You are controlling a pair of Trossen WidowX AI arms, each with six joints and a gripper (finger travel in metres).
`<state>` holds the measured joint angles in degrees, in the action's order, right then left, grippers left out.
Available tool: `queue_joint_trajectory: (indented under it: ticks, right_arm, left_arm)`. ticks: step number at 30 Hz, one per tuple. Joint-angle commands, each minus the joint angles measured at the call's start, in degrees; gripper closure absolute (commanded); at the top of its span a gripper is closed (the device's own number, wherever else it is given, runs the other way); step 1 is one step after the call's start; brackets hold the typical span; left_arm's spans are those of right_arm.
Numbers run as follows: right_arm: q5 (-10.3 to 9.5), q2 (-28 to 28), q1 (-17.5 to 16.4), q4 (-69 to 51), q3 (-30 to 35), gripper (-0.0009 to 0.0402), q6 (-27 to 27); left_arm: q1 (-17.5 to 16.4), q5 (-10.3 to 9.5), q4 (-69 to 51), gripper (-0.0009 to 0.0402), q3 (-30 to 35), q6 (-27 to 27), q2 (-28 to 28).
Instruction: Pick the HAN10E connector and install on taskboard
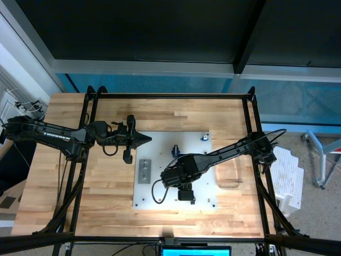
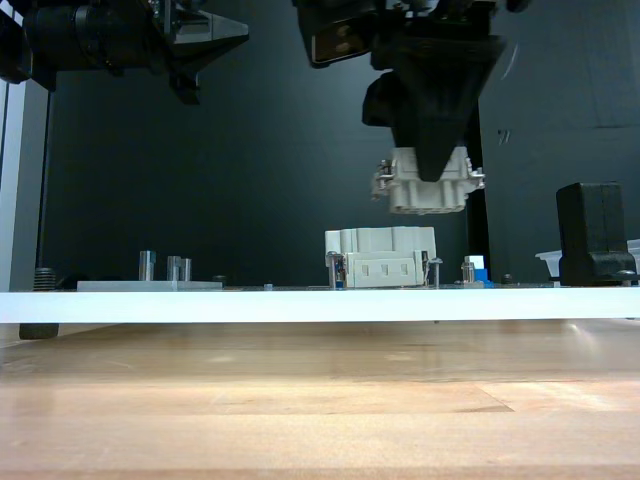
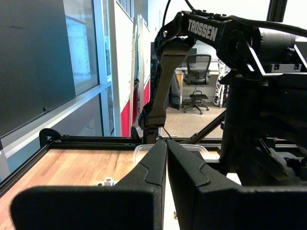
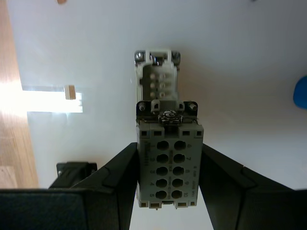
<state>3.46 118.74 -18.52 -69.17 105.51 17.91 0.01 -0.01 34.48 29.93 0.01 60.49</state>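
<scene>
My right gripper (image 2: 430, 165) is shut on the HAN10E connector (image 2: 428, 195), a pale grey-beige block hanging above the taskboard (image 2: 300, 305). Its rows of contact holes face the right wrist camera (image 4: 168, 165), clamped between the two black fingers (image 4: 120, 167). Below it and slightly left, a matching beige housing (image 2: 380, 257) stands on the white plate (image 4: 240, 57), with a clear gap between the two. From above, the right gripper (image 1: 185, 188) covers the connector over the taskboard (image 1: 160, 198). My left gripper (image 1: 139, 138) hovers shut and empty at the board's far left edge.
A grey metal block (image 1: 144, 170) with two posts (image 2: 160, 266) sits on the board's left part. Small blue parts (image 1: 175, 151) stand farther back. A black block (image 2: 592, 235) stands at the board's right. A clear tray (image 1: 232, 175) lies right of the board.
</scene>
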Motion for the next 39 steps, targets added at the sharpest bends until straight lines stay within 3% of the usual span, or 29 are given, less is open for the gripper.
queue_joint_trajectory:
  ticks: [1, 11, 39]
  right_arm:
    - [0.11, 1.9, 0.2, -1.1, 2.3, 0.0373, -1.0]
    - [1.49, 4.5, 0.5, -1.7, 6.4, 0.0373, -2.2]
    - [1.46, 4.5, 0.3, -1.0, 6.4, 0.0373, -1.7]
  left_arm:
    - [0.0, 0.0, 0.0, 0.0392, 0.0, 0.0, 0.0]
    - [0.0, 0.0, 0.0, 0.0392, 0.0, 0.0, 0.0]
    - [0.0, 0.0, 0.0, 0.0392, 0.0, 0.0, 0.0]
